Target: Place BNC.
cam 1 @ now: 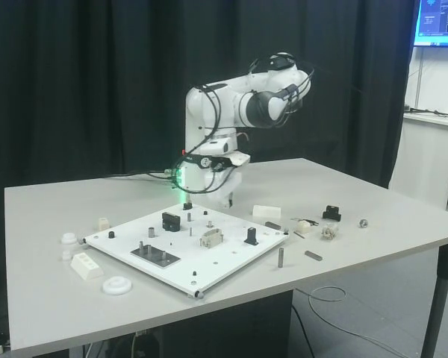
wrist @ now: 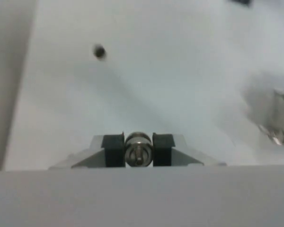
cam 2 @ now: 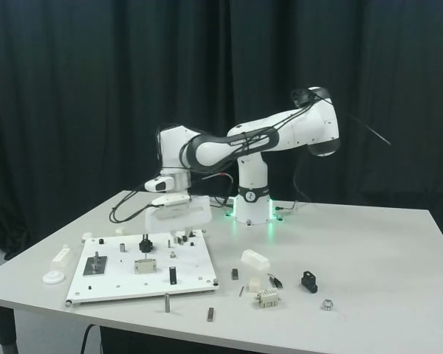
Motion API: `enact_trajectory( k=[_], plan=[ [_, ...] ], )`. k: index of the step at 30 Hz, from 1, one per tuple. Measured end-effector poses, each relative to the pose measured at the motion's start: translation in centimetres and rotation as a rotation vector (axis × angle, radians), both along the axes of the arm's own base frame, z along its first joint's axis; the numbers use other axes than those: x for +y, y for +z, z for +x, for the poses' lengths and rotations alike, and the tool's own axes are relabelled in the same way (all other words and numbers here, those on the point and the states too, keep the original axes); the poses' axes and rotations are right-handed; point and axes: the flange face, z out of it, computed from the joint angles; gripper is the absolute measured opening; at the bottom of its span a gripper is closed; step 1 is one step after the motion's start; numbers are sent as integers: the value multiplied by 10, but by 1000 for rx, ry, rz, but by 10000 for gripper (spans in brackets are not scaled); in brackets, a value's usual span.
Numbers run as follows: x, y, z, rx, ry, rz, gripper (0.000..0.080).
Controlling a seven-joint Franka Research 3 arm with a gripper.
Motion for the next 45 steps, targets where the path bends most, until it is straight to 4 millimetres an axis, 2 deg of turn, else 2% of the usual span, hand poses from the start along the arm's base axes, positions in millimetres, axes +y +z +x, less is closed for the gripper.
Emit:
enact_trajectory(
  k=[10,30,45],
  plan=[
    [68,-3,17,9,-14,59,121],
    [248,-4,50,1,-72,69,121],
    [366,0,55,-25,-127,42,121]
  ],
)
